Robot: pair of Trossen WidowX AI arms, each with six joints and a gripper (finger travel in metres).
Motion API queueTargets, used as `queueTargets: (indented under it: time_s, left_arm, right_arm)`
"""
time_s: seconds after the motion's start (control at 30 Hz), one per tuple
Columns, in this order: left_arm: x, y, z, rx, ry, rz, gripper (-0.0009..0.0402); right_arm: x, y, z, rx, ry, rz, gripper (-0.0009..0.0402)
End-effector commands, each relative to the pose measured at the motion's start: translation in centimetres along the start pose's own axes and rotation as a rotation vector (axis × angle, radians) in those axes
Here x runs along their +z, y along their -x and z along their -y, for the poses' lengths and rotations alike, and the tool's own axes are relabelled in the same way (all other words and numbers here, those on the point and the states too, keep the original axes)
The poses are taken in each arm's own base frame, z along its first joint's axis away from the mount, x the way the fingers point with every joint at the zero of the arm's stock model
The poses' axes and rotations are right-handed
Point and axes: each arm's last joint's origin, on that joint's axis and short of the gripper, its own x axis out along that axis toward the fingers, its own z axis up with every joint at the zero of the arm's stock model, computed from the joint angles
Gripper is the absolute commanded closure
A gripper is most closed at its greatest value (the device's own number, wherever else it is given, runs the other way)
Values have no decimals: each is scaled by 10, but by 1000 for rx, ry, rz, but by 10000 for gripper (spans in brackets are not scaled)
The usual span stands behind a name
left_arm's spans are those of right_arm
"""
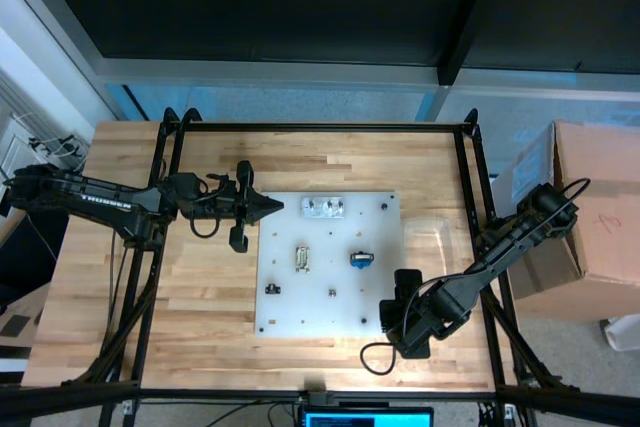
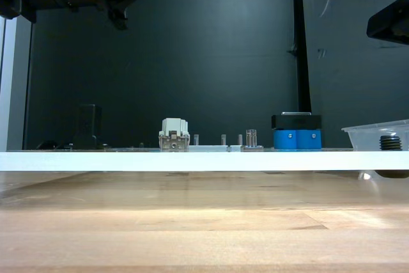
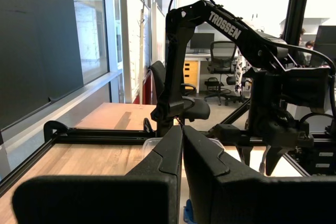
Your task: Remove the RJ45 connector from the taskboard and place in the container
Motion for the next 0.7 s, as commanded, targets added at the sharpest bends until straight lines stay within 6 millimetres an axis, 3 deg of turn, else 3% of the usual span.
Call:
queueTargets:
  time_s: [0.03,0.37,0.7]
  left_arm:
    - [0,0,0,0,0,0,393]
    - [0,0,0,0,0,0,393]
    - [0,0,0,0,0,0,393]
  right_arm:
    - [-1,-1,0,2,6,-5,216]
    - [-1,-1,0,2,6,-6,267]
    - [-2,-2,0,4,7,-6,272]
